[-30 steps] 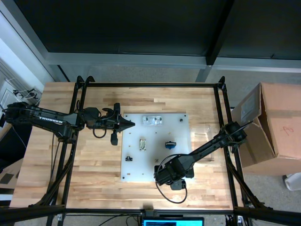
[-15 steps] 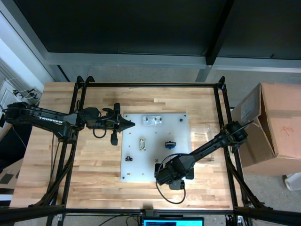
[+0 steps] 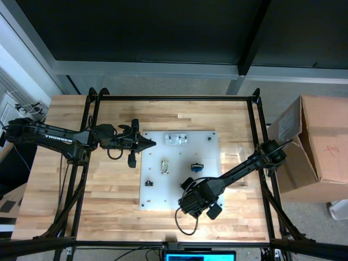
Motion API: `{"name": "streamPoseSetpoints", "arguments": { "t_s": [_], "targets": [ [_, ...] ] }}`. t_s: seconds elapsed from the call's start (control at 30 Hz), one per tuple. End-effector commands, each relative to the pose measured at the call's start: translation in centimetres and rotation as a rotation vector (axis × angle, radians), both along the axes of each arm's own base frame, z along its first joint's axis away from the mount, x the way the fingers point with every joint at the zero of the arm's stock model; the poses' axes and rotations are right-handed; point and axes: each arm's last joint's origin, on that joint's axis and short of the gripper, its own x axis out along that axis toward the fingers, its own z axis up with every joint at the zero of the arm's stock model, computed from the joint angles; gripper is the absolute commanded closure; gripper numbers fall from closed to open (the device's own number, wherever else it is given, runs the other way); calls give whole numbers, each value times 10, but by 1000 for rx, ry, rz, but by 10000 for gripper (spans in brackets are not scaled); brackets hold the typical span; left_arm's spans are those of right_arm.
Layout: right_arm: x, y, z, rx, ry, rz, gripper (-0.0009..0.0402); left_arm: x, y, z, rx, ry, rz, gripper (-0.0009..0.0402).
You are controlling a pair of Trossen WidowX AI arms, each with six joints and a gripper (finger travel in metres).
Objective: Pick the M12 nut and place it on its threads and fasten
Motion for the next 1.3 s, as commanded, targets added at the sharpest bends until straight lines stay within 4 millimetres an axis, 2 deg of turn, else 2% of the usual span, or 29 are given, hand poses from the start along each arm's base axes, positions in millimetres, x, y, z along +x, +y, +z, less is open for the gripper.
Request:
{"name": "streamPoseSetpoints", "arguments": {
  "t_s": [0.03, 0.73, 1.0, 1.3],
  "targets": [
    [0, -1, 0, 12, 7, -194, 373, 0, 0, 0, 0, 0, 0, 393],
    [1, -1, 0, 96, 43, -1539, 373, 0, 0, 0, 0, 0, 0, 393],
    [1, -2, 0, 100, 22, -1675, 373, 0, 0, 0, 0, 0, 0, 393],
    [1, -2, 2, 109, 22, -1681, 359, 0, 0, 0, 0, 0, 0, 393]
  ]
}}
